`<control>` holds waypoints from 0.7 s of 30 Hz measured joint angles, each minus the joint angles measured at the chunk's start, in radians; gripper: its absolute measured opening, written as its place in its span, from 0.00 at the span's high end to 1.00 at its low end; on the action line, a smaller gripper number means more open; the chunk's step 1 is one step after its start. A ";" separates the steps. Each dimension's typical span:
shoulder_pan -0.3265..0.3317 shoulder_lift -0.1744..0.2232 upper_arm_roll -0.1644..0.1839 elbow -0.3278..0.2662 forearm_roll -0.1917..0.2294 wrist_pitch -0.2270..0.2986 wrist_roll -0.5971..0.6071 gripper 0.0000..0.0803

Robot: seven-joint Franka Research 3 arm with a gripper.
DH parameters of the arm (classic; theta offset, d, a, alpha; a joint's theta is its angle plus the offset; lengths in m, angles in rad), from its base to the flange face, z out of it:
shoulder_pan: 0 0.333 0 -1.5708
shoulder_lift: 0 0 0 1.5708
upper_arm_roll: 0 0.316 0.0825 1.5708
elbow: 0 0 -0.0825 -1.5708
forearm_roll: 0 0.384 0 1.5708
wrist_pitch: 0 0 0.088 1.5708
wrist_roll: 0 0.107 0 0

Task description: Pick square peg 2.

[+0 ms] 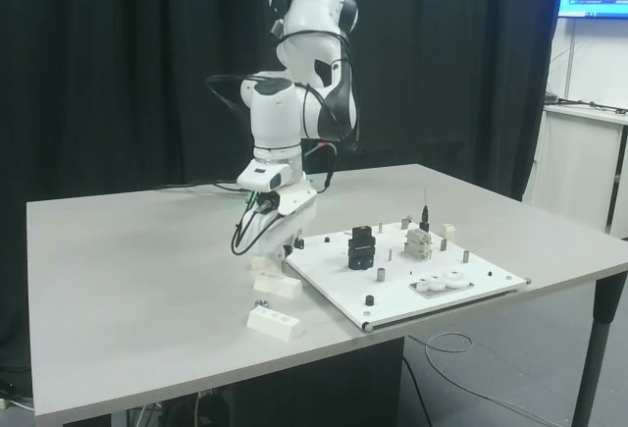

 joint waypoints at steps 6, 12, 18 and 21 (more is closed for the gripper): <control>0.000 -0.016 -0.010 0.016 -0.030 -0.041 0.023 0.91; 0.000 -0.027 -0.021 0.022 -0.052 -0.064 0.049 0.91; 0.000 -0.032 -0.026 0.022 -0.063 -0.069 0.071 0.91; 0.000 -0.032 -0.026 0.022 -0.065 -0.070 0.076 0.91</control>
